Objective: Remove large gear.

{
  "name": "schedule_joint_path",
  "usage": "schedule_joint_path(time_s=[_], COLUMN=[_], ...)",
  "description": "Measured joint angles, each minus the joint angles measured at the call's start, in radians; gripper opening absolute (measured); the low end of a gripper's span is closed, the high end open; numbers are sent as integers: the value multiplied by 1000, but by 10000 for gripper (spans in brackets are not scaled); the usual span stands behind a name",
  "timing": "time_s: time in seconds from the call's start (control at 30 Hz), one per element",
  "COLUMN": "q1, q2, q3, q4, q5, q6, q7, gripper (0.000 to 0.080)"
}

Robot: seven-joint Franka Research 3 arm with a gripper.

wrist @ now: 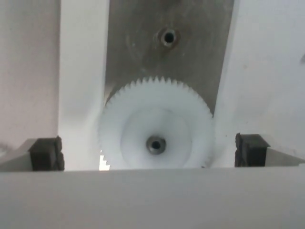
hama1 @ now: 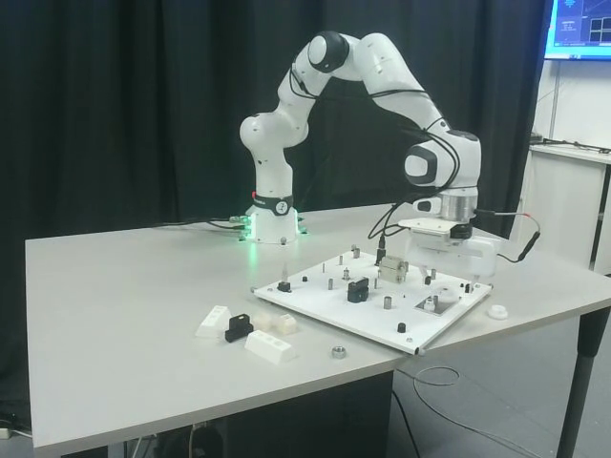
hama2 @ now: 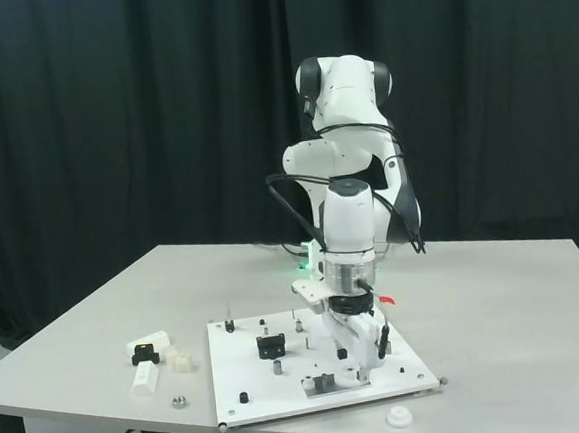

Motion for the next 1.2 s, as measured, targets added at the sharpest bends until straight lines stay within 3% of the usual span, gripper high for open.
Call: schedule_joint_path(time_s=[0.67,0.7,0.87,0.9,1.2], q1=[0,0,0,0,-1], q2=[0,0,0,1,2], q3=[1,1,2,3,5], q4=[-20,-21,-21,-21,-21], q5=[-30,-30,-30,-30,-30], q6=[18,18,24,31,36], q7=[-10,-10,-9,-9,-6], gripper=[799,609,609,428,428])
